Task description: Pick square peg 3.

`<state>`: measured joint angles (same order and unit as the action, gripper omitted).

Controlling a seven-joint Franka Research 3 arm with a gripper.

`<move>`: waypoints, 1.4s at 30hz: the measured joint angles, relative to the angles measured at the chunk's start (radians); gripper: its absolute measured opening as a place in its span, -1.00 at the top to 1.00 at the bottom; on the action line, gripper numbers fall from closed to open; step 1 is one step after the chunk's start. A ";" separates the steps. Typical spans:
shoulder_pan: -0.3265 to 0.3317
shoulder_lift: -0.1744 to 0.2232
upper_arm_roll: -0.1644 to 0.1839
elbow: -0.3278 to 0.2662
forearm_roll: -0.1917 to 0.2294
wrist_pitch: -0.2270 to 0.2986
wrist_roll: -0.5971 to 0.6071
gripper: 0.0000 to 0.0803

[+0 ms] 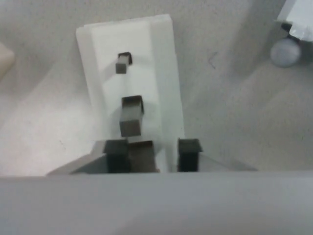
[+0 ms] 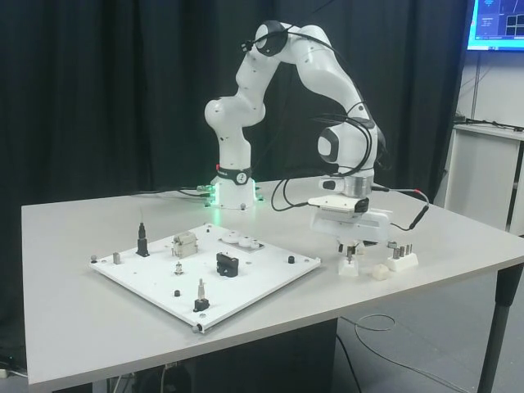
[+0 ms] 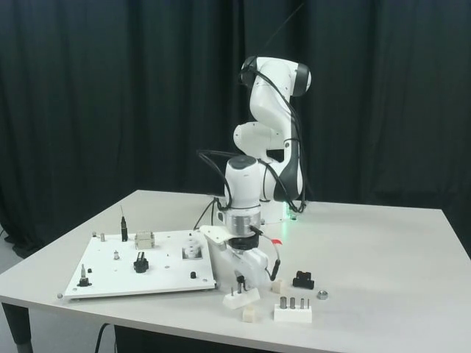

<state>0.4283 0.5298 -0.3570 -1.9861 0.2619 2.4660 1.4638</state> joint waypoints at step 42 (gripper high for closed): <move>-0.006 -0.083 -0.006 0.004 0.000 -0.090 -0.020 0.71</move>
<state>0.4228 0.4464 -0.3633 -1.9818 0.2619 2.3756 1.4443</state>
